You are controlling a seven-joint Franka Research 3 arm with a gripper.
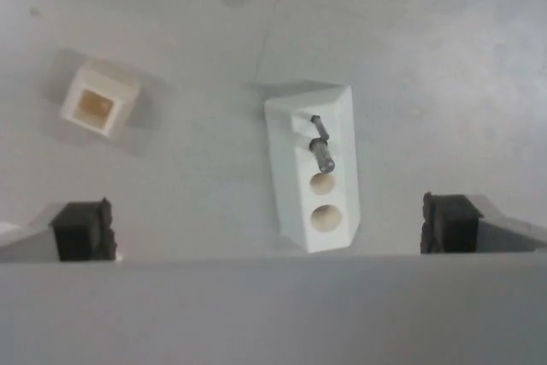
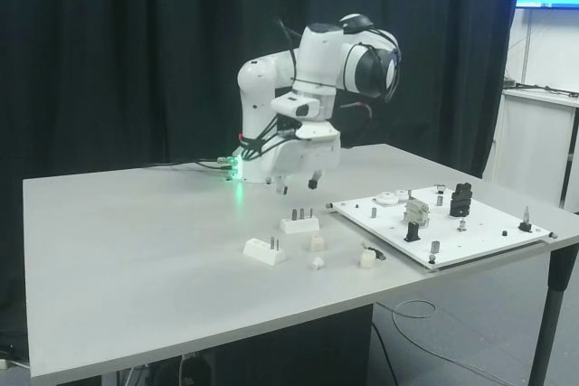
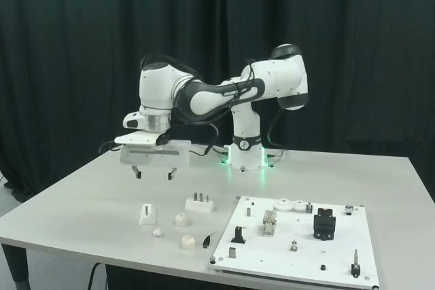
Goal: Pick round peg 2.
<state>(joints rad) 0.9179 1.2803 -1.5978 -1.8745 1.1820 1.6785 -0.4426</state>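
1. Down on the grey worktop (image 2: pixel 136 232), a slim metal peg (image 1: pixel 321 150) sits in a chunky white block (image 1: pixel 311 168).
2. Hand (image 1: pixel 265 224) hovers above, fingers spread wide, holding nothing.

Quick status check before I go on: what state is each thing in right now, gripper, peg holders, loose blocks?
Gripper: open, empty, hovering above the table.
Peg holder under the gripper: one peg standing in it, two holes empty.
Second peg holder: pegs upright in it.
Hollow cube: lying loose, opening up, nothing in it.
Assembly board: flat on the table, parts mounted.
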